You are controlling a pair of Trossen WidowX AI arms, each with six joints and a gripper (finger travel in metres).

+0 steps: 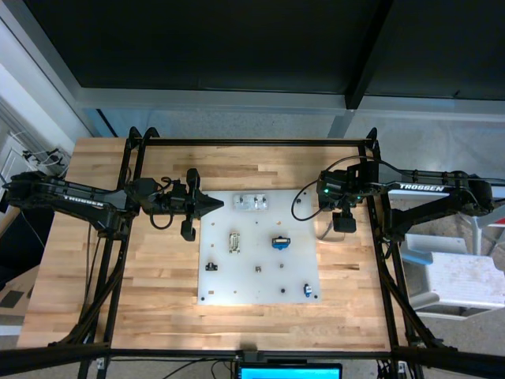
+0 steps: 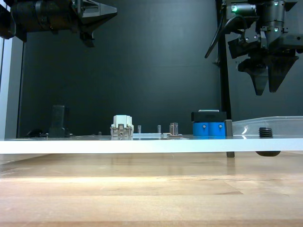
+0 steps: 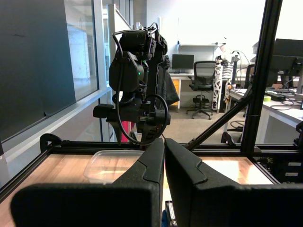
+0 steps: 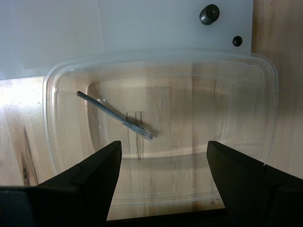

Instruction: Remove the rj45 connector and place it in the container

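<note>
The connector point(image 4: 147, 135) lies on the floor of the container point(image 4: 161, 54), with a short grey cable point(image 4: 102, 109) trailing from it toward one wall. The right hand point(image 4: 163, 146) hangs directly above, released, its fingers spread wide and holding nothing. The left hand point(image 3: 164, 144) is clenched on nothing, raised high near the left edge of the board point(image 1: 237, 276), well apart from the container. The placing looks done, so the risk lies in the retreat. The container seems light and sits loose at the board's edge over the table point(image 1: 158, 316). A low sideways sweep could catch its rim, tip it and spill the connector. A straight lift first would likely avoid that.
</note>
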